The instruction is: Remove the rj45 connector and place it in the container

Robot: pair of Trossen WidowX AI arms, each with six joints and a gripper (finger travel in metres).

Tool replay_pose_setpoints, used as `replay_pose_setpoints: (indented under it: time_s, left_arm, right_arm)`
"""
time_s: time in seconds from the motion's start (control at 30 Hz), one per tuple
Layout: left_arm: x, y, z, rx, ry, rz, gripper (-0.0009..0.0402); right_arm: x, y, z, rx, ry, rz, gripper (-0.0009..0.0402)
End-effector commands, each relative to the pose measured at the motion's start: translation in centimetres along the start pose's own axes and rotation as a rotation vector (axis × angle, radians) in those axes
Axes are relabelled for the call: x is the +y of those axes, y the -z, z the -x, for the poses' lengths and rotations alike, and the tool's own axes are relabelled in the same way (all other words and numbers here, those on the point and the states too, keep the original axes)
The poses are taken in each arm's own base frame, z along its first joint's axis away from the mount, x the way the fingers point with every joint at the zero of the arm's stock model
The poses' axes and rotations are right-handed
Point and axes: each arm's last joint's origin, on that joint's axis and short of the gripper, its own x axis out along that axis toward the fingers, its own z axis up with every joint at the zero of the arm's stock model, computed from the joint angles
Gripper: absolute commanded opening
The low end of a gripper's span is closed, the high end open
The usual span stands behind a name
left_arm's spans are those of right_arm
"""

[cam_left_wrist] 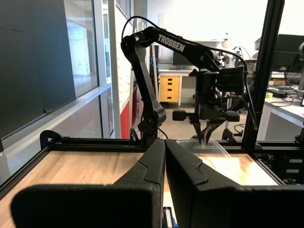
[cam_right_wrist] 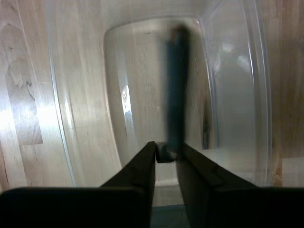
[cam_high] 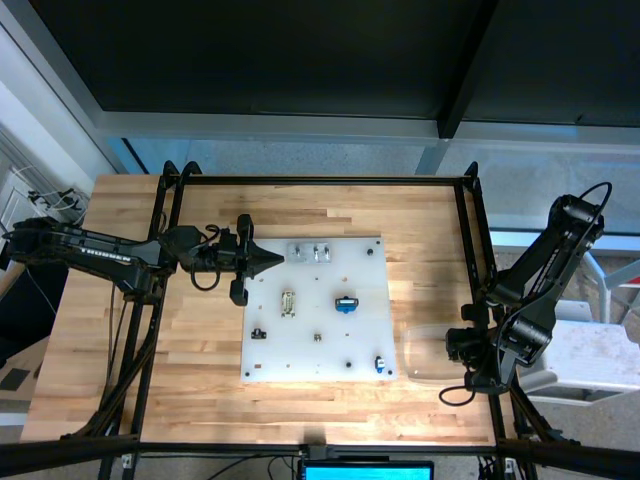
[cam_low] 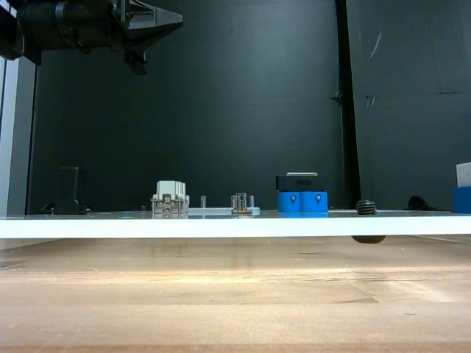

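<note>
While the left gripper [cam_high: 278,259] hovers pinched shut, empty, over the white board's [cam_high: 320,335] edge, the right gripper [cam_right_wrist: 166,152] clamps the rj45 connector [cam_right_wrist: 176,95]. Its long axis points straight off the fingertips toward the container [cam_right_wrist: 61,118] floor directly beneath.

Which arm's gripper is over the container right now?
The right gripper: it hangs above the clear container, shut on the rj45 connector. The left gripper hovers shut over the white board, far-left corner.

The wooden counter [cam_high: 150,330] carries a white board [cam_high: 300,340] at its middle, set square to the planks. A clear container [cam_high: 412,352] sits on the bare wood just beside the board, at about 4 o'clock from the board's middle and near the counter's 3 o'clock edge.
</note>
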Motion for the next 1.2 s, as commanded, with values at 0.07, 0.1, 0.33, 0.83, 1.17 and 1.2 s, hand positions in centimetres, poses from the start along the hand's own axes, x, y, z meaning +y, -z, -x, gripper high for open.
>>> replay_pose_setpoints:
  time_s: [0.07, 0.1, 0.33, 0.83, 1.17, 1.2]
  left_arm:
    - [0.0, 0.01, -0.01, 0.0, 0.0, 0.0, 0.0]
    - [0.0, 0.01, -0.01, 0.0, 0.0, 0.0, 0.0]
    - [0.0, 0.01, -0.01, 0.0, 0.0, 0.0, 0.0]
    - [0.01, 0.01, -0.01, 0.0, -0.001, 0.0, 0.0]
    - [0.01, 0.01, -0.01, 0.0, 0.0, 0.0, 0.0]
    - [0.01, 0.01, -0.01, 0.0, 0.0, 0.0, 0.0]
  right_arm:
    - [0.03, -0.03, 0.02, 0.0, -0.001, 0.0, 0.0133]
    - [0.02, -0.03, 0.02, -0.001, -0.001, 0.0, 0.0145]
    - [0.08, -0.05, 0.02, -0.002, -0.006, -0.001, 0.0215]
    - [0.03, -0.03, 0.02, 0.0, -0.001, 0.0, 0.0248]
    - [0.01, -0.01, 0.02, 0.001, 0.001, 0.001, 0.0247]
    - [0.01, -0.01, 0.02, 0.001, 0.001, 0.001, 0.0247]
